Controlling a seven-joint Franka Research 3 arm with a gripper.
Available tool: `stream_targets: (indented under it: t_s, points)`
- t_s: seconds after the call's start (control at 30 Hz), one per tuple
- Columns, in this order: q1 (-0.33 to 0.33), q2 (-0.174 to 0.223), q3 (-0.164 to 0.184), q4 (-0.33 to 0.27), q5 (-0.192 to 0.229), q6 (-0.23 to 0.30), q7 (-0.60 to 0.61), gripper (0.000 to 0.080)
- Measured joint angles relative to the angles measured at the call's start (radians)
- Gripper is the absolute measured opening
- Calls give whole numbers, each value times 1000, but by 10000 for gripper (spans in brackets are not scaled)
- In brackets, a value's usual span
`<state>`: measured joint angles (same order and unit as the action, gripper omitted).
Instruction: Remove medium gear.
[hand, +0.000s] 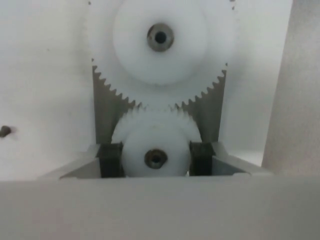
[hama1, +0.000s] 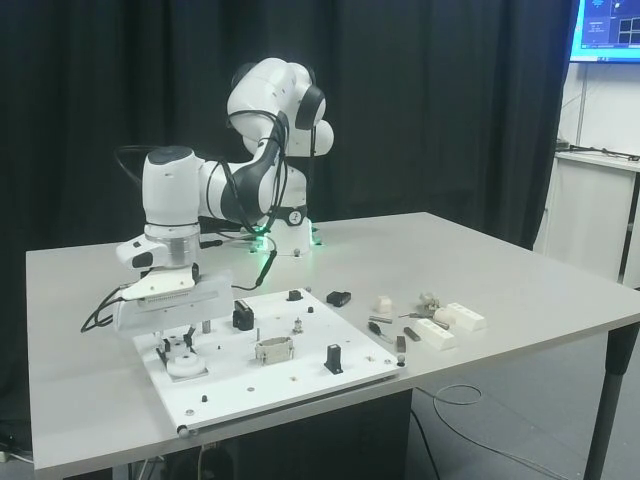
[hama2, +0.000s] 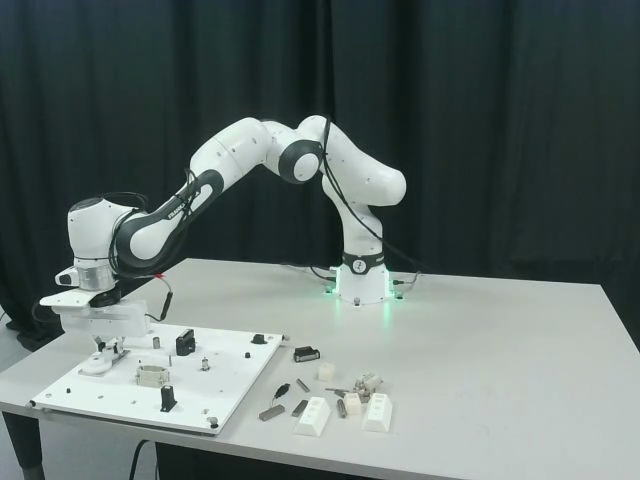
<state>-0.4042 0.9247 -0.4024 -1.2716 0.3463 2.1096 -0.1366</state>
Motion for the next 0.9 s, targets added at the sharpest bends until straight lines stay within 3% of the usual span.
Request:
stream_targets:
  t_s: [0.33,0.9]
  points:
    - [1,-8,-6,5,4,-20,8,283]
    - [30,-41,-54,20,19,-98,8,281]
